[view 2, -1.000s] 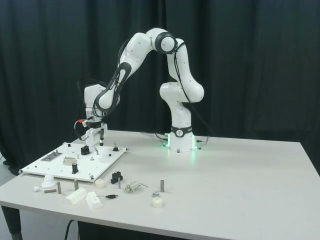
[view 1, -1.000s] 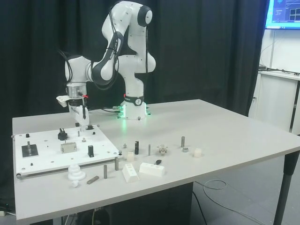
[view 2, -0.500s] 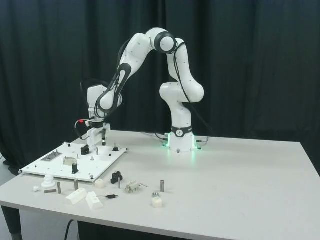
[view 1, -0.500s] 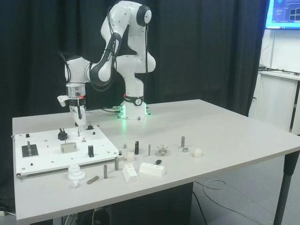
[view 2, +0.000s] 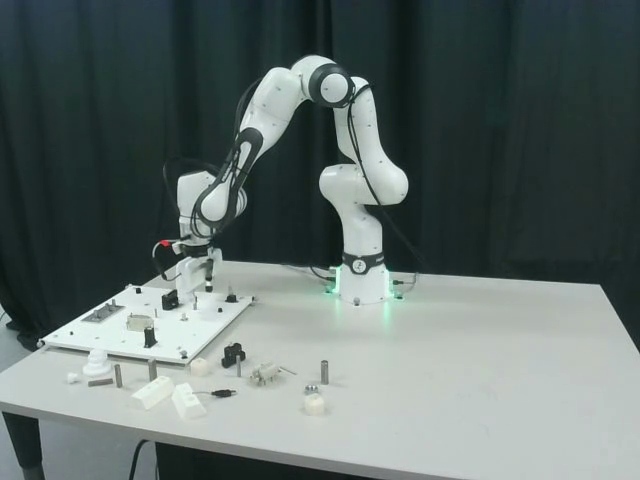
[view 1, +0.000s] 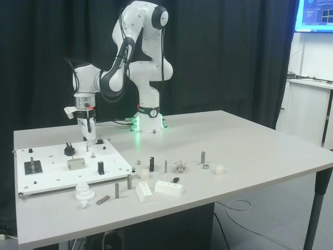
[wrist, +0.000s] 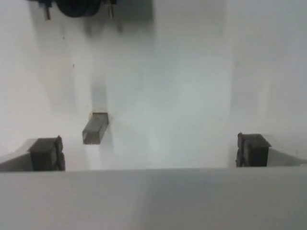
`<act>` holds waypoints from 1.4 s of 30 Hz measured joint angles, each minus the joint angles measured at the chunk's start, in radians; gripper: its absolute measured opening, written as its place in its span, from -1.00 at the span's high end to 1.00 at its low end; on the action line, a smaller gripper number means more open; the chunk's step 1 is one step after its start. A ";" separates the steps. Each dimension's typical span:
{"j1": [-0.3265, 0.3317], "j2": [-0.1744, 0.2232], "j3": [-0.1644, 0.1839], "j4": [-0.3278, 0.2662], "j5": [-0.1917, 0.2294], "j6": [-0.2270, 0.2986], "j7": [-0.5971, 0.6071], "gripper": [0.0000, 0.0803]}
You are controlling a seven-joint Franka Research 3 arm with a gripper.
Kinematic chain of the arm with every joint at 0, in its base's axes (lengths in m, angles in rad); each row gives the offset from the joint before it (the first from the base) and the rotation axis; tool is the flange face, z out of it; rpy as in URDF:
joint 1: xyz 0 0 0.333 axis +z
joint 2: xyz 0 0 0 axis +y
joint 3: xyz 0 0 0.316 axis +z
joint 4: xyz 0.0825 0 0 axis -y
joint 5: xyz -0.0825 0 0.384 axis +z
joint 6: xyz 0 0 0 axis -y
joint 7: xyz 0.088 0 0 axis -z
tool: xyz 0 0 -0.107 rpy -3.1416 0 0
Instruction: Remove square peg 2.
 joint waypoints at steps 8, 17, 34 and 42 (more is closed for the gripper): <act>0.001 0.009 0.002 -0.001 0.002 0.007 -0.001 -0.99; 0.001 0.019 0.004 -0.001 0.052 0.007 -0.001 -0.99; 0.002 0.042 0.013 0.000 0.096 0.021 -0.008 -0.99; 0.004 0.053 0.017 0.002 0.108 0.028 -0.024 -0.99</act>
